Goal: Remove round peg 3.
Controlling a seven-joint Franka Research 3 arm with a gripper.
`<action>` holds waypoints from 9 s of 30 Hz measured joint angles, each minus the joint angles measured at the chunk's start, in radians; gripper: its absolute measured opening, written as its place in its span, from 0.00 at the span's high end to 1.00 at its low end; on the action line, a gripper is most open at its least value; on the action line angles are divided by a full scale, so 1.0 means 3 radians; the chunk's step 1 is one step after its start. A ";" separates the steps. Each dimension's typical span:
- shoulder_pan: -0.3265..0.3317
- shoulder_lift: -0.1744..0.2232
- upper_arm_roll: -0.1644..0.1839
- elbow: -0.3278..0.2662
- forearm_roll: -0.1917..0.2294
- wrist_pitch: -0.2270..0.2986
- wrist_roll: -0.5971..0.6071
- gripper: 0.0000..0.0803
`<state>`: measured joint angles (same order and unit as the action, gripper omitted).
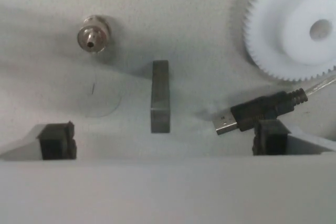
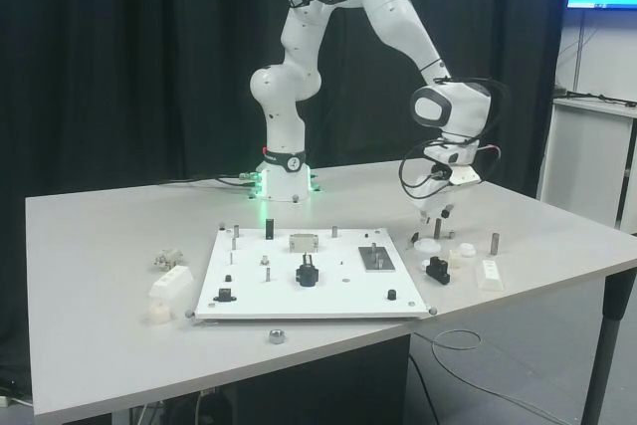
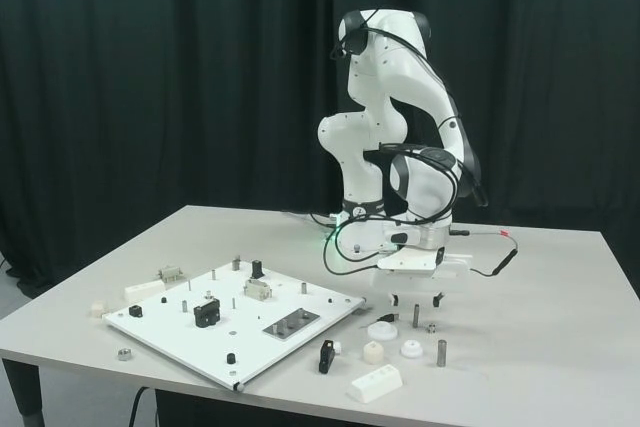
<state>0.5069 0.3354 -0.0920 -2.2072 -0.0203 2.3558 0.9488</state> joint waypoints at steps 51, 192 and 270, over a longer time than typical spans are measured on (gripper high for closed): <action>-0.0002 -0.0086 0.0005 0.0168 0.0031 -0.0349 0.0070 0.00; -0.1321 -0.0424 -0.0476 -0.0747 0.0249 -0.0058 -0.0656 0.00; -0.1310 -0.0732 -0.0582 -0.0716 0.0222 -0.0377 -0.0687 0.86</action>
<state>0.1140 0.1159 -0.2665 -2.4219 0.0463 2.2426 0.7426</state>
